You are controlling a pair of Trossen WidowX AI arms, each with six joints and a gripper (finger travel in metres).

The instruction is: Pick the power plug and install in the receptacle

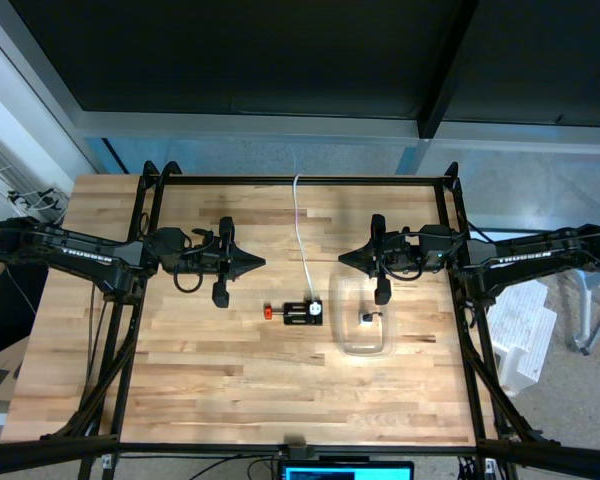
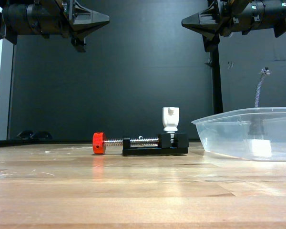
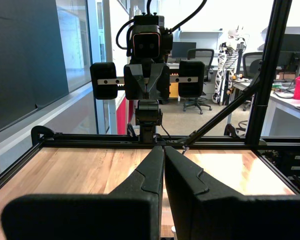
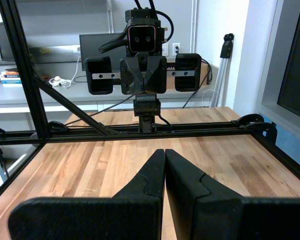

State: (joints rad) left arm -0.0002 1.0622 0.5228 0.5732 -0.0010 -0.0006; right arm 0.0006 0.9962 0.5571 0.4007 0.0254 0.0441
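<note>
Currently left jaws pressed together, high over table [image 1: 180,380] left | right jaws same, high at right | power plug [image 1: 364,320] in clear tray [image 1: 385,347], below-nearward of right jaws | I judge right jaws nearer.

The wooden table [image 1: 180,380] carries a black vise [image 1: 302,312] with a red knob [image 1: 268,312], a clear plastic tray [image 1: 348,338] just beside it — and a white cable [image 1: 299,220].

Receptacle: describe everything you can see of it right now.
The receptacle is a small white block, plastic by its look, standing upright in a black vise with a red knob, mid-table. A white cable runs from it toward the far edge. Nothing is plugged in. The left tool and right tool hover high on either side, shut, not touching it.
</note>
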